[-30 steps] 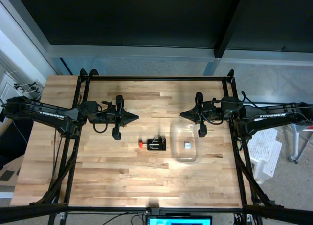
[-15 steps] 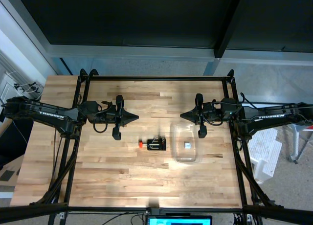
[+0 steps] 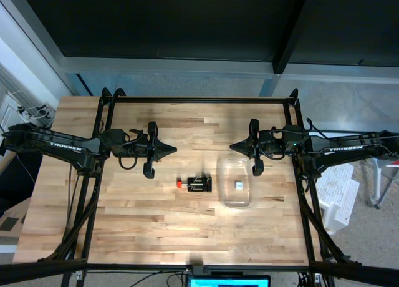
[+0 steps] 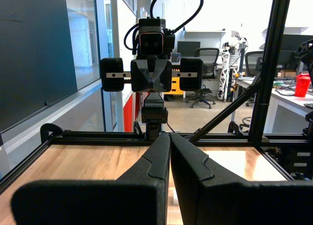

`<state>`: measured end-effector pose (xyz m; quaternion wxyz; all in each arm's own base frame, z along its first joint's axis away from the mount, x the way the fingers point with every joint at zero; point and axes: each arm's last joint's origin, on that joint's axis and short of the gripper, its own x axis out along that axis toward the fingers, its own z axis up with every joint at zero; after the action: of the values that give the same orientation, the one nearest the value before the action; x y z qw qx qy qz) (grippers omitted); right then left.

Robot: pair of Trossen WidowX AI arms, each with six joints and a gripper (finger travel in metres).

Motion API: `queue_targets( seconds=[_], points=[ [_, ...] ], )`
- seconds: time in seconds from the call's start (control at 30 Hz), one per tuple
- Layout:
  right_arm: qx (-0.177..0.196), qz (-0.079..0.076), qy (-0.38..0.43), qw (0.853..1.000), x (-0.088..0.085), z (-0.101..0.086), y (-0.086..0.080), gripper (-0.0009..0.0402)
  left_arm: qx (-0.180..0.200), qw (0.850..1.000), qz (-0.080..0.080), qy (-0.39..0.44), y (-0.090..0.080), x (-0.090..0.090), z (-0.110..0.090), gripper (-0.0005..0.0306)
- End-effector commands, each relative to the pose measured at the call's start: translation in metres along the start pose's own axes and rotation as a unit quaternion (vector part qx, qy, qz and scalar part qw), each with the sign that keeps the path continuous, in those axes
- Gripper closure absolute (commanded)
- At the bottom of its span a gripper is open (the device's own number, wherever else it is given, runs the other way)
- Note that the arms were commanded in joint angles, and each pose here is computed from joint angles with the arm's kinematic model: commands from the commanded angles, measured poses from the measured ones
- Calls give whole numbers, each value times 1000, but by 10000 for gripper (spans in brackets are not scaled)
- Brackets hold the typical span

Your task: Pick the RCA connector and install on taskboard

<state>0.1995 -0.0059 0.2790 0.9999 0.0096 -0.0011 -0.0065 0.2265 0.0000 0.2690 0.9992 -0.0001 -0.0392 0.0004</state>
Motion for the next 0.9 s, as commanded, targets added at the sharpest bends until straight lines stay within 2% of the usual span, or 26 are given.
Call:
queue_targets(
  seconds=[0.03,0.9],
  points=[
    [-1,-1,-3,1000,0,1,0,393,0,1000,0,0,0,0,0,300],
    [-14,0,-4,1000,0,1,0,393,0,1000,0,0,0,0,0,300]
  ],
)
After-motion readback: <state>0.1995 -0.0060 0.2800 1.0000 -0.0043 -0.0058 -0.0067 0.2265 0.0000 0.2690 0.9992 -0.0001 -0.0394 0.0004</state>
